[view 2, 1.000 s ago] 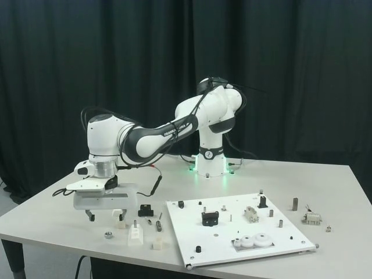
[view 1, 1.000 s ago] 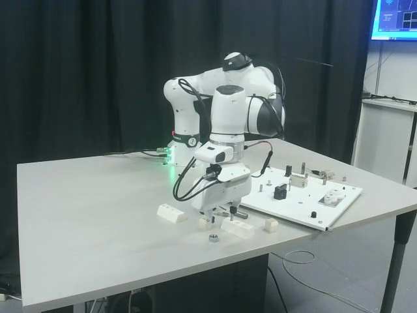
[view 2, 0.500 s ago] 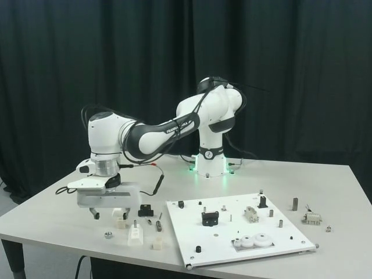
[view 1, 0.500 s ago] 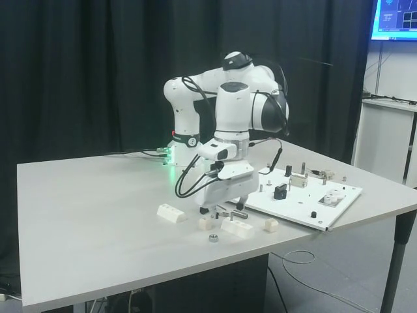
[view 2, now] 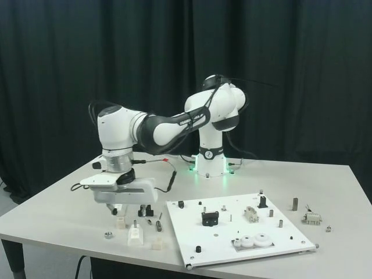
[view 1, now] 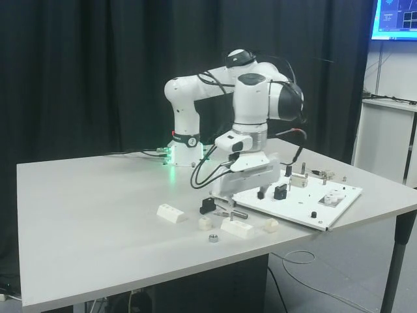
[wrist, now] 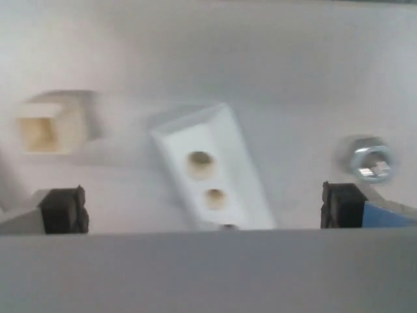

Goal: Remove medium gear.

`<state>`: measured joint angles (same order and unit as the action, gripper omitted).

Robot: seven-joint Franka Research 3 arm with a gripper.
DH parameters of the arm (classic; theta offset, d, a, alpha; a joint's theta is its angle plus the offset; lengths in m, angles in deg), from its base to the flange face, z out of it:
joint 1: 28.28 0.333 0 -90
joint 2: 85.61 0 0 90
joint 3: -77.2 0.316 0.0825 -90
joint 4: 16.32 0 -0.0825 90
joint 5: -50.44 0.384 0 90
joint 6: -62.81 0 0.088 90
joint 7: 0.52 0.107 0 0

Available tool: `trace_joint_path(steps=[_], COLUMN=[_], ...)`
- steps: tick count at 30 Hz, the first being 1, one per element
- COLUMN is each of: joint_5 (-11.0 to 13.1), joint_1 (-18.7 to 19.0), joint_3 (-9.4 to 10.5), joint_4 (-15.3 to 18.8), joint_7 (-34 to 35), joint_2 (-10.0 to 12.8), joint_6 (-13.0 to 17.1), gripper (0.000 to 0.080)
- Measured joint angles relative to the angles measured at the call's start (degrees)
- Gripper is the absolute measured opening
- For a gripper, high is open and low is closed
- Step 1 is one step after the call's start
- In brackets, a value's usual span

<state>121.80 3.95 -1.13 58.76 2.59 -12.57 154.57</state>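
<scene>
Three white gears lie side by side in a recess near the front edge of the white board; I cannot tell which one is the medium gear. From the first room view the gears sit at the board's right end. My gripper hangs above the loose parts just left of the board, far from the gears. The wrist view shows the gripper open, its black fingertips wide apart and holding nothing. In the first room view the gripper hovers at the board's left edge.
Under the gripper lie a white block with holes, a small cube and a metal nut. A black piece, another cube and a white wedge lie nearby. Pegs and black parts stand on the board.
The arm has risen and swung from over the loose parts toward the board's left edge. The gripper stays open and empty.
</scene>
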Motion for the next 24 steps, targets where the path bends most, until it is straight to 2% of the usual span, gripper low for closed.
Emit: trace_joint_path(steps=[11,24], joint_5=[0.3,-0.35], joint_1=[5.4,13.24], joint_3=[0.07,0.07], joint_4=[0.02,1.56], joint_7=[9.17,20.52], joint_2=[-0.08,-0.05], joint_6=[-2.21,-2.8], gripper=[0.08,0.08])
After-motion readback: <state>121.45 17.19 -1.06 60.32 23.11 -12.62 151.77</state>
